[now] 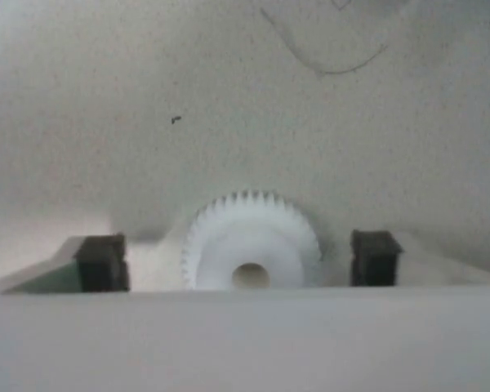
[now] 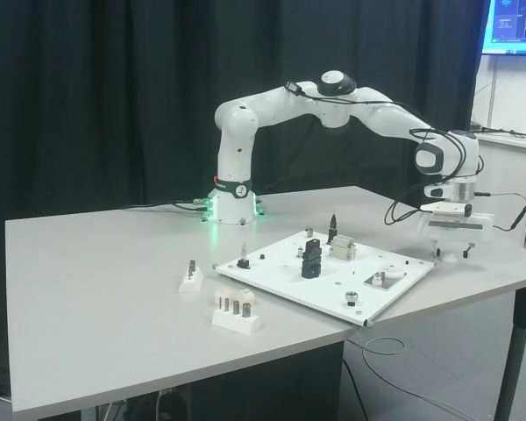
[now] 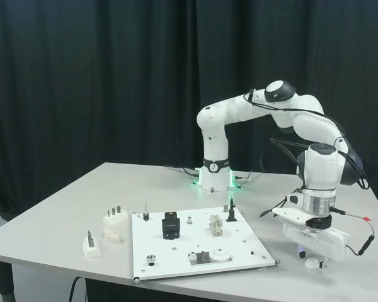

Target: Pick medium gear.

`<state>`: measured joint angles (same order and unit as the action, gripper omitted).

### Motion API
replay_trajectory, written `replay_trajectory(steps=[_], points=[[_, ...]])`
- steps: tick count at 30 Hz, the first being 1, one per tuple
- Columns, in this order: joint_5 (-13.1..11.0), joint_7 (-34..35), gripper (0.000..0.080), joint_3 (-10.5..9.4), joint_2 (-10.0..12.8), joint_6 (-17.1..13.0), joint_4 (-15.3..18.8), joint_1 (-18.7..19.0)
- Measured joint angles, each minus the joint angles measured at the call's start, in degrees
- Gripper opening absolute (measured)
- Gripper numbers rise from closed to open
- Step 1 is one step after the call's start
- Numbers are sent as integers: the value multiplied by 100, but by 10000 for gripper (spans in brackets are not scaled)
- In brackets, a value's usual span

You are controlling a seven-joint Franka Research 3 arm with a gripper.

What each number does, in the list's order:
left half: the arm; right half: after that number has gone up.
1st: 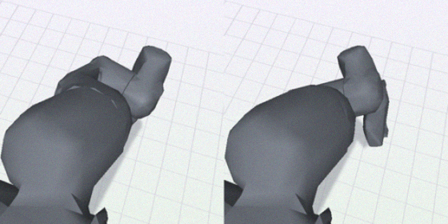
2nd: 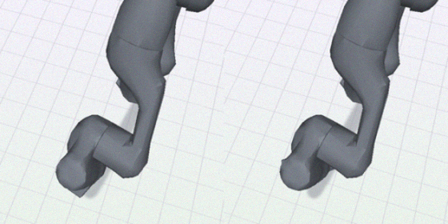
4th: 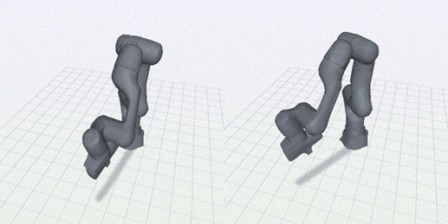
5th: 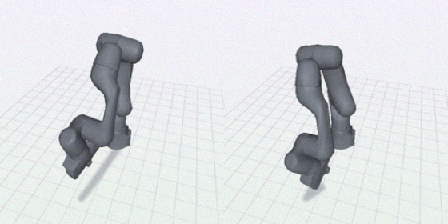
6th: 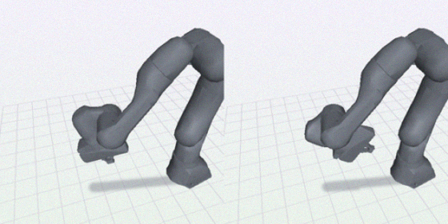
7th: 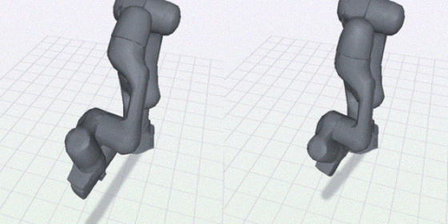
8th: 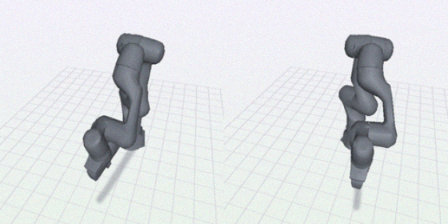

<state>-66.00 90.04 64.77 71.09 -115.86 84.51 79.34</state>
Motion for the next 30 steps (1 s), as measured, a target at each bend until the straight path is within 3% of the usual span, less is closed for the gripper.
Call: replay_trajectory(steps=[1, 2, 3, 9, 10, 14, 15, 24, 30], points=[[0, 0, 708, -2, 0, -2, 0, 0], [1, 1, 708, -4, 0, -3, 0, 0], [1, 1, 544, -6, 0, -5, 0, 0], [5, 1, 544, -27, 1, -38, 0, -3], [9, 1, 368, -30, 0, -50, -1, -3], [26, 1, 368, -34, 1, -61, -5, -3], [30, 1, 282, -35, 1, -62, -6, -3], [156, 1, 282, -24, -2, -125, -16, -15], [264, 1, 282, 92, -21, -101, -24, -19]])
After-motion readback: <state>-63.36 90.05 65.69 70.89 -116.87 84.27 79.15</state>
